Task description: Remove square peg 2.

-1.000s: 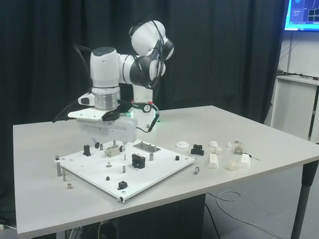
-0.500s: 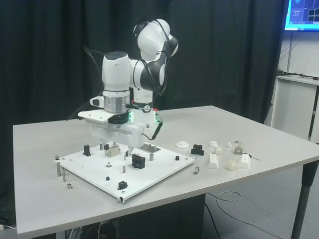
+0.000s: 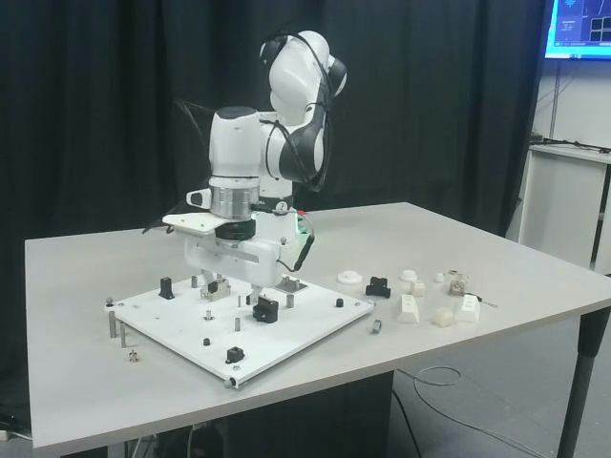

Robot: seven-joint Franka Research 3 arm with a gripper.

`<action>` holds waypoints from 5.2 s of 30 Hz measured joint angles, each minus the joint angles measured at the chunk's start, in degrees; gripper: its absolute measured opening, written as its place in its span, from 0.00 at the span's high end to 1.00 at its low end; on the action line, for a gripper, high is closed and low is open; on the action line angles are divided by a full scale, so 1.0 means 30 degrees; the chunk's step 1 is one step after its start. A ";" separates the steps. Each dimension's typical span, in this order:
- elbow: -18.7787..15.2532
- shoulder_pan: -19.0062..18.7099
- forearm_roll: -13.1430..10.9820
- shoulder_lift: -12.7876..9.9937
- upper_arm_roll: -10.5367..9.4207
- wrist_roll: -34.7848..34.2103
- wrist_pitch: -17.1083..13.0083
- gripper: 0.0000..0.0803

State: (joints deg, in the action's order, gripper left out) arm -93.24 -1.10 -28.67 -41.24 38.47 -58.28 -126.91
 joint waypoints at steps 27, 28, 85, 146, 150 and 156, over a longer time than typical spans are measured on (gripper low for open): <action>-0.1435 0.0813 -0.0815 -0.0099 -0.1547 -0.2434 -0.2510 0.00; -0.1435 0.0853 -0.0863 -0.0127 -0.1559 -0.2434 -0.2510 0.00; -0.1298 0.1269 -0.0890 -0.0584 -0.2203 -0.1706 -0.2504 0.85; -0.0876 0.1143 0.0825 -0.0316 -0.2137 -0.2192 -0.1677 0.91; -0.0875 0.1141 0.0843 -0.0316 -0.2137 -0.2178 -0.1676 0.91; -0.0875 0.1147 0.0843 -0.0311 -0.2137 -0.2247 -0.1672 0.91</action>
State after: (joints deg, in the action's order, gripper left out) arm -95.87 2.34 -26.15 -42.17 32.06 -65.02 -131.92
